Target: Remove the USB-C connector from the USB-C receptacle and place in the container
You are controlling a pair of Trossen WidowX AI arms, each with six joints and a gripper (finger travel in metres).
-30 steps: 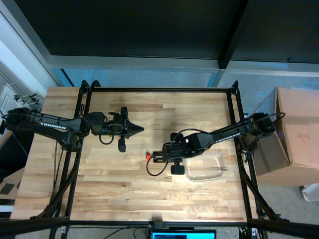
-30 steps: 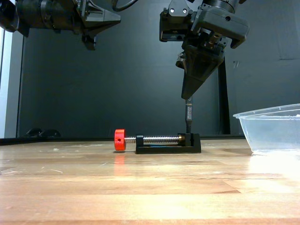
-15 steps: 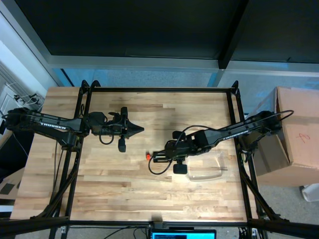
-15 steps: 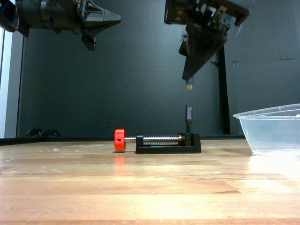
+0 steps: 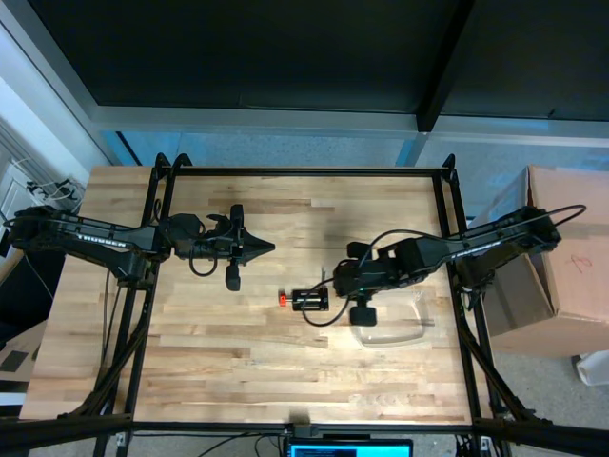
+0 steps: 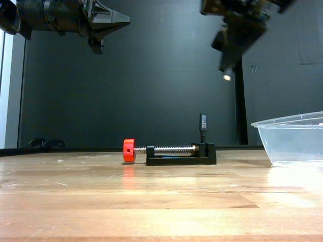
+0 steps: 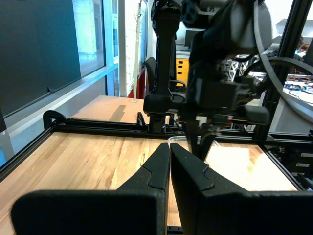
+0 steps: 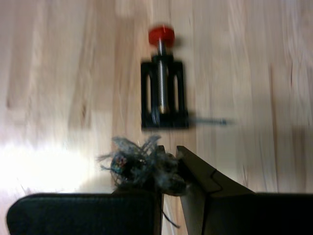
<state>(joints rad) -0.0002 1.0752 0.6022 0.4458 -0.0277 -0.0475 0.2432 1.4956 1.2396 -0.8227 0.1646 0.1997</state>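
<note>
The right gripper point(image 6: 226, 64) and its USB-C connector point(image 6: 227, 76) show blurred in the low view.

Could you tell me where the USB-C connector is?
Low view: the connector is in the right hand, high between vise and container, clear of the receptacle; left hand hovers upper left.

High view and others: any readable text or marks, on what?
"TROSSEN": black left arm, behind the left claw over the wooden table's left half.
Red mark on the brown cardboard box: unreadable.
Label on the black upright receptacle: too small.
Right claw, holding the USB-C connector high between receptacle and clear plastic container: no text.
</note>
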